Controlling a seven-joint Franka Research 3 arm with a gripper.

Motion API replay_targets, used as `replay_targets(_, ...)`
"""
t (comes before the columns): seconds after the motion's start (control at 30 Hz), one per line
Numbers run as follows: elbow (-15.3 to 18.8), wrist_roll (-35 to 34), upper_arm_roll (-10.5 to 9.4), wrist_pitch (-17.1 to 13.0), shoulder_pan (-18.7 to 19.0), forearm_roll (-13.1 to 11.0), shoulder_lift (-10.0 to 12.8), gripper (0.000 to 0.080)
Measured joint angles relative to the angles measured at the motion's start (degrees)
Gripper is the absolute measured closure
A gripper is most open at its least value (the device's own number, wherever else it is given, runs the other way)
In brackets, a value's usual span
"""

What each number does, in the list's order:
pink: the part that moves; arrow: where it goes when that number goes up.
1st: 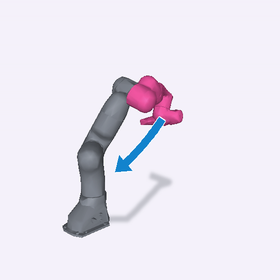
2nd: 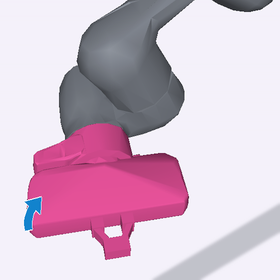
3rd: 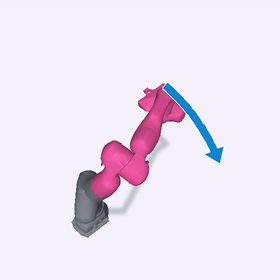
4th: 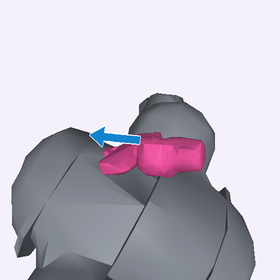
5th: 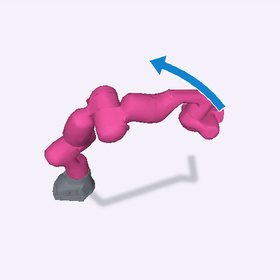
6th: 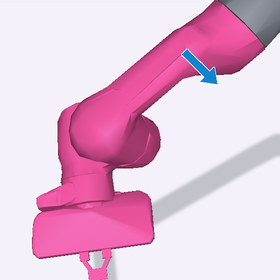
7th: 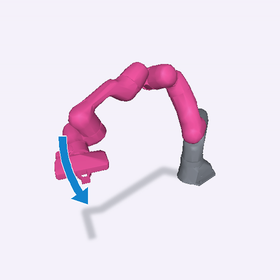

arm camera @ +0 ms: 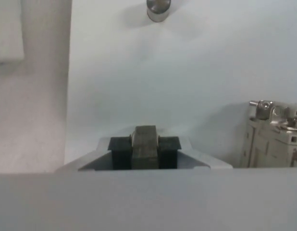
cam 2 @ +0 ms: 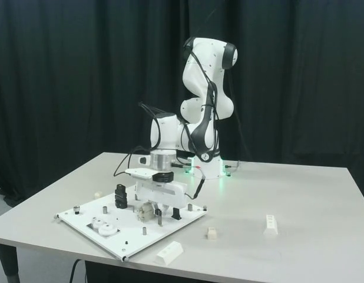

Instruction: Insert square peg 3.

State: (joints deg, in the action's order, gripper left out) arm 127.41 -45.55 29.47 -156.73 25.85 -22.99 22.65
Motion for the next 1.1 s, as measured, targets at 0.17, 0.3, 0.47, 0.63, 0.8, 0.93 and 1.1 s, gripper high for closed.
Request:
replay_targets(0.17, -0.6, -0.4, 0.0, 0.9, -0.1, 0.0, 0.5, 0.0691)
replay_targets(0.3, -0.9, -0.4, 0.0, 1.4, -0.1, 0.0, 0.8, 0.0691)
replay_targets(0.47, -1.3, -0.4, 0.0, 2.4, -0.2, 0.0, 1.1, 0.0691)
replay_targets(0.63, -1.8, -0.4, 0.0, 3.6, -0.3, 0.0, 1.3, 0.0691)
replay_targets(0.8, -2.2, -0.4, 0.0, 4.3, -0.4, 0.0, 1.5, 0.0691)
replay_targets(0.93, -2.4, -0.4, 0.0, 4.6, -0.5, 0.0, 1.5, 0.0691)
replay_targets(1.1, -2.5, -0.4, 0.0, 4.8, -0.6, 0.0, 1.5, 0.0691)
